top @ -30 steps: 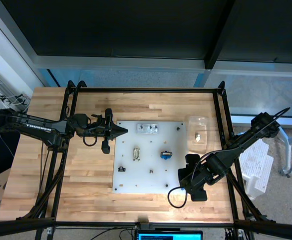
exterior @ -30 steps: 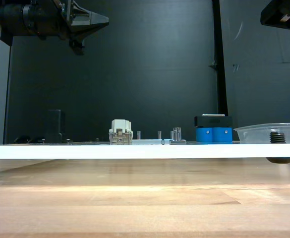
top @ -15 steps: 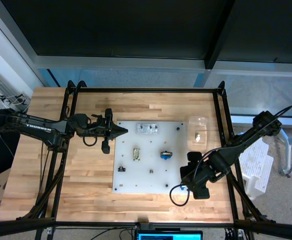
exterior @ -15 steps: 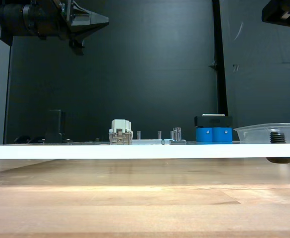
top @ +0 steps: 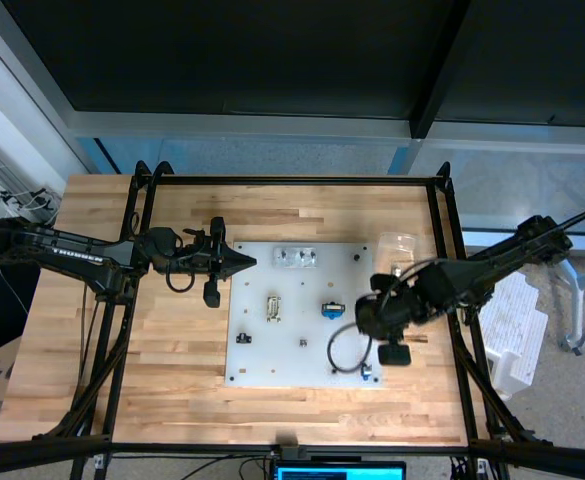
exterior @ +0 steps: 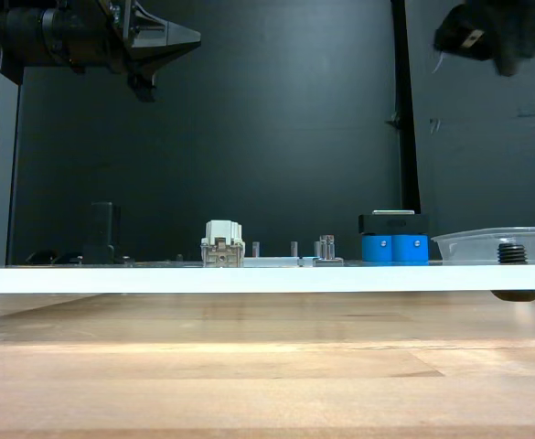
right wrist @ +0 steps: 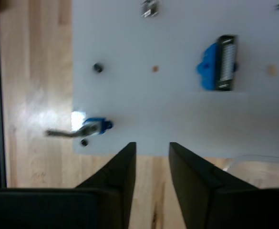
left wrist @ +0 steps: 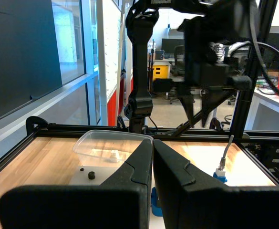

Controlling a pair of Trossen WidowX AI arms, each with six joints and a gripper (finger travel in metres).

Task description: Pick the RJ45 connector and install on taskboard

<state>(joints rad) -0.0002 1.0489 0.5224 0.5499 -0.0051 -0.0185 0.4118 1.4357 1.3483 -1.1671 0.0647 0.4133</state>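
The right pincer hung over the 3 o'clock edge of the taskboard, high above it in the low view. Its own camera showed the fingers parted with nothing between them, their tips above the line where the white board met the wooden table.

The RJ45 connector sat on the board's 5 o'clock corner, a small blue-and-clear piece with a short grey cable stub reaching out over the wood. It was apart from the right pincer, toward 6 o'clock from it. From the left arm's camera it stood upright at the board's far corner.

The left pincer was held in the air at the board's 9 o'clock edge, pointing toward 3 o'clock, well above the fittings. Its fingers were closed against each other and held nothing.

On the board, a blue fitting lay near the middle, a beige one toward 9 o'clock from it, and a silvery block near the 12 o'clock edge. A clear plastic tub stood on the table just off the board's 2 o'clock corner.
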